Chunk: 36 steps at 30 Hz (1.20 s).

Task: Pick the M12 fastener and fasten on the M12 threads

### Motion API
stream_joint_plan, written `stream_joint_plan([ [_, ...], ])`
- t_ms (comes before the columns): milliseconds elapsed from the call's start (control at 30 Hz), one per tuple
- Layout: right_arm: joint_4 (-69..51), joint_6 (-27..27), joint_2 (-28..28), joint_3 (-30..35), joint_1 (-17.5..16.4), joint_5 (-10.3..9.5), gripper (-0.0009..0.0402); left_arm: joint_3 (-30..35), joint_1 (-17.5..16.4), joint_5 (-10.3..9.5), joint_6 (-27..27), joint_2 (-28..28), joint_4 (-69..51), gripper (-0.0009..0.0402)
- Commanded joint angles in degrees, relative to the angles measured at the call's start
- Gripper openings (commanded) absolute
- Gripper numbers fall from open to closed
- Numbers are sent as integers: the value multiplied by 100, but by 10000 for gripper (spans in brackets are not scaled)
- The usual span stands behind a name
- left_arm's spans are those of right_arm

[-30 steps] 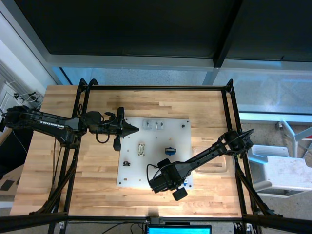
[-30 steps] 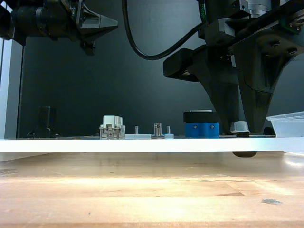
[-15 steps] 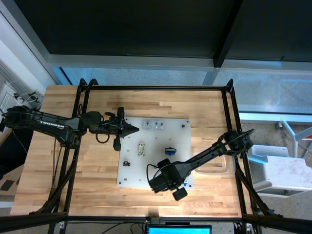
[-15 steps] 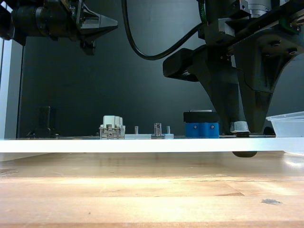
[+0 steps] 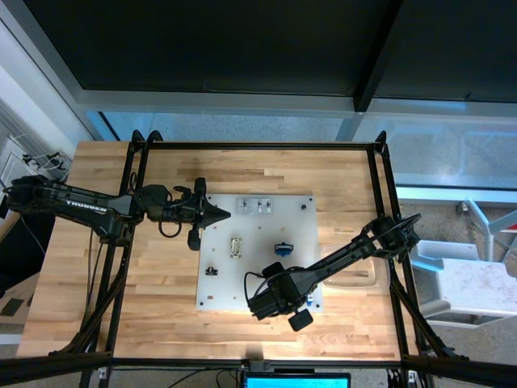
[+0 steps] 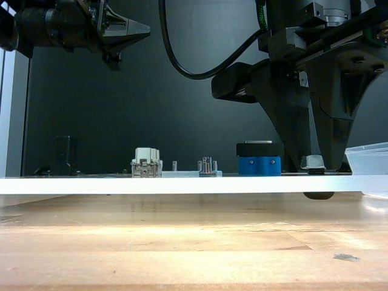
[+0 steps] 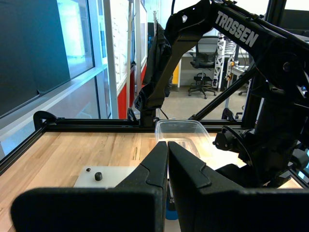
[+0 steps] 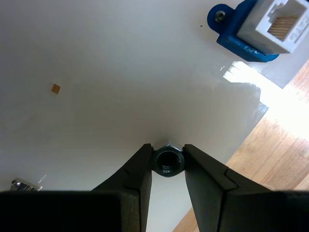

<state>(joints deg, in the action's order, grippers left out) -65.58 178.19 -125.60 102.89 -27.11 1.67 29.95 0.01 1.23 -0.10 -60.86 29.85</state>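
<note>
My right gripper [image 6: 312,163] clamps the M12 nut [image 8: 168,162] between its fingertips, low over the near right edge of the white board [image 5: 222,283]; I cannot tell whether it sits on its stud. My left gripper [image 7: 167,145], fingers pressed together, hangs high above the board's far left corner.

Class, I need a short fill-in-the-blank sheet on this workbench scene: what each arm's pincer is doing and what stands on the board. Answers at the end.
1. The right pincer, down at the white board, is shut on a small silver ____.
2. The left pincer hangs in the air, shut, holding ____.
3. The block standing on the board beside the right pincer is coloured ____.

Missing words: nut; nothing; blue.
</note>
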Motion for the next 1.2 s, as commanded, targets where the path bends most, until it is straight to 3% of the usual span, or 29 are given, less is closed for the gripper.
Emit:
stream_joint_plan([
  [33,76,7,63,11,2,31,50,0,0,2,0,0,2,0],
  [367,79,7,144,11,0,22,163,0,0,2,0,0,2,0],
  [667,232,-251,442,11,-7,-170,204,0,-2,2,0,0,0,0],
  [767,271,-828,649,11,-2,-142,206,0,-2,2,0,0,2,0],
  [900,114,-2116,872,11,26,-107,204,0,-2,2,0,0,0,0],
  [1033,-188,-3729,960,11,24,-103,205,0,0,2,0,0,0,0],
  [1200,-162,-5104,1001,11,28,-103,204,0,0,2,0,0,2,0],
])
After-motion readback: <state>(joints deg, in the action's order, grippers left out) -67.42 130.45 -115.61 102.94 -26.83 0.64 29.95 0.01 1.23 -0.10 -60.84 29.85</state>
